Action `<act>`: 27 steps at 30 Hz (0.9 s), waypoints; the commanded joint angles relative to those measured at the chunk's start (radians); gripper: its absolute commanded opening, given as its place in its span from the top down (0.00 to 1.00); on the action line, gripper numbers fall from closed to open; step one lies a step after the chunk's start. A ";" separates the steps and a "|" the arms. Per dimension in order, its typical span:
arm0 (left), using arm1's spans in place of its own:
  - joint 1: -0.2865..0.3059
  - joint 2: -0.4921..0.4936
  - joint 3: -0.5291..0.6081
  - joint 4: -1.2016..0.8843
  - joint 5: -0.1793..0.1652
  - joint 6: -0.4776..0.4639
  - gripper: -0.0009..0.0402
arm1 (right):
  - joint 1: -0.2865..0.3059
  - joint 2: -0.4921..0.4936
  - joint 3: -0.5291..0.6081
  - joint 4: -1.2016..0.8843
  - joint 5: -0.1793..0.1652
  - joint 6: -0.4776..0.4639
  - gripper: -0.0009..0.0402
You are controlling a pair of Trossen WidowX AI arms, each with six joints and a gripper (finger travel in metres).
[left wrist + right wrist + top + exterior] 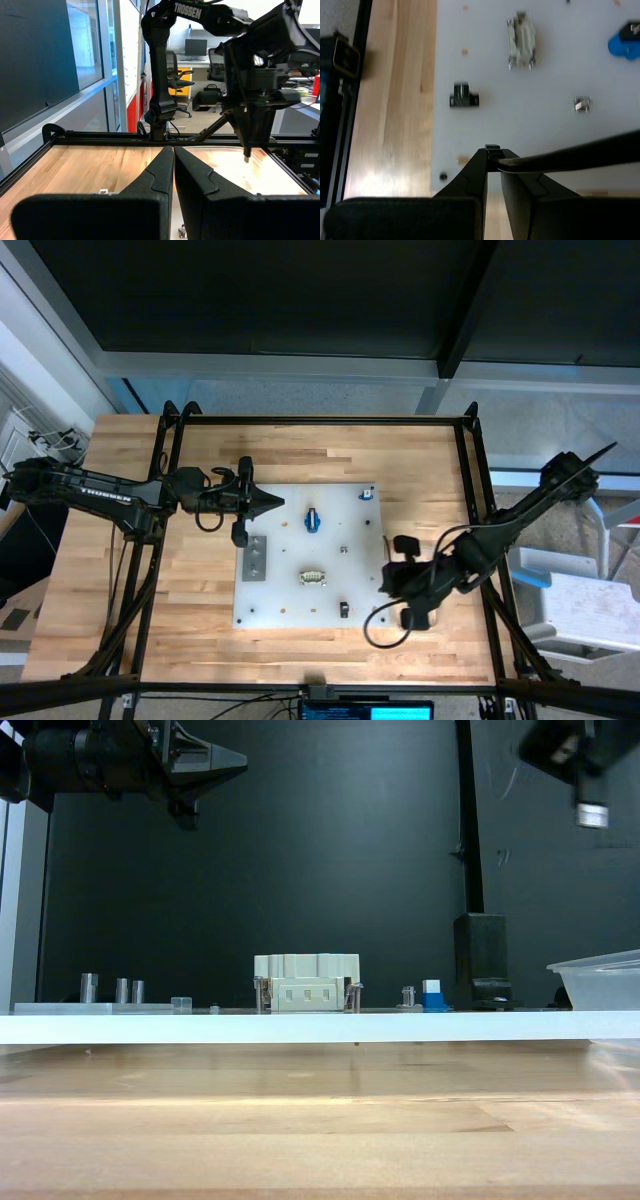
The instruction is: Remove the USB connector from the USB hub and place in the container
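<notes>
The right claw (493,156) pinched the USB connector (570,151) by its plug, cable trailing aside, high over the white board (545,125), apparently bound for the container (598,978) nearby. The left claw (173,167), pressed together, hovered out of the way.

Left gripper (236,760) high left; right gripper (590,788) high right, clamping USB connector (591,816); container (602,982) below.

Wood table (200,630) inside a black frame (320,421), grey floor (300,395) beyond, dark wall (330,840) behind; glass panes (85,45), office chairs (177,80), a monitor (196,49).
</notes>
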 commanded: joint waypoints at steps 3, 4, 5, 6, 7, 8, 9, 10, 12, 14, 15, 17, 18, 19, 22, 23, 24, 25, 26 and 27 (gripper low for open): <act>0.000 0.000 0.000 0.000 0.000 0.000 0.98 | 0.046 -0.066 -0.079 -0.023 0.000 0.084 0.98; 0.000 0.000 0.000 0.000 0.000 0.000 0.98 | 0.056 -0.077 -0.092 -0.024 0.001 0.098 0.98; 0.000 0.000 0.000 0.000 0.000 0.000 0.98 | 0.065 -0.086 -0.103 -0.025 0.001 0.108 0.98; 0.000 0.000 0.000 0.000 0.000 0.000 0.98 | 0.075 -0.095 -0.111 -0.029 0.002 0.122 0.98; 0.000 0.000 0.000 0.000 0.000 0.000 0.98 | 0.084 -0.105 -0.120 -0.034 0.005 0.130 0.98; 0.000 0.000 0.000 0.000 0.000 0.000 0.98 | 0.093 -0.113 -0.129 -0.040 0.009 0.143 0.98; 0.000 0.000 0.000 0.000 0.000 0.000 0.98 | 0.101 -0.122 -0.139 -0.044 0.009 0.153 0.98; 0.000 0.000 0.000 0.000 0.000 0.000 0.98 | 0.108 -0.135 -0.151 -0.047 0.008 0.166 0.98; 0.000 0.000 0.000 0.000 0.000 0.000 0.98 | 0.125 -0.157 -0.176 -0.052 0.008 0.194 0.98; 0.000 0.000 0.000 0.000 0.000 0.000 0.98 | 0.142 -0.173 -0.192 -0.058 0.008 0.216 0.98; 0.000 0.000 0.000 0.000 0.000 0.000 0.98 | 0.151 -0.180 -0.199 -0.061 0.008 0.227 0.98; 0.000 0.000 0.000 0.000 0.000 0.000 0.98 | 0.169 -0.192 -0.214 -0.061 0.008 0.245 0.98; 0.000 0.000 0.000 0.000 0.000 0.000 0.98 | 0.177 -0.199 -0.222 -0.062 0.008 0.256 0.98; 0.000 0.000 0.000 0.000 0.000 0.000 0.98 | 0.185 -0.206 -0.229 -0.064 0.006 0.268 0.98; 0.000 0.000 0.000 0.000 0.000 0.000 0.98 | 0.206 -0.224 -0.246 -0.087 0.000 0.307 0.98; 0.000 0.000 0.000 0.000 0.000 0.000 0.98 | 0.213 -0.227 -0.248 -0.098 0.000 0.318 0.98; 0.000 0.000 0.000 0.000 0.000 0.000 0.98 | 0.222 -0.231 -0.250 -0.109 0.000 0.331 0.98; 0.000 0.000 0.000 0.000 0.000 0.000 0.98 | 0.231 -0.233 -0.252 -0.116 0.000 0.336 0.98; 0.000 0.000 0.000 0.000 0.000 0.000 0.98 | 0.239 -0.233 -0.252 -0.126 0.000 0.345 0.98; 0.000 0.000 0.000 0.000 0.000 0.000 0.98 | 0.246 -0.233 -0.252 -0.137 0.000 0.356 0.98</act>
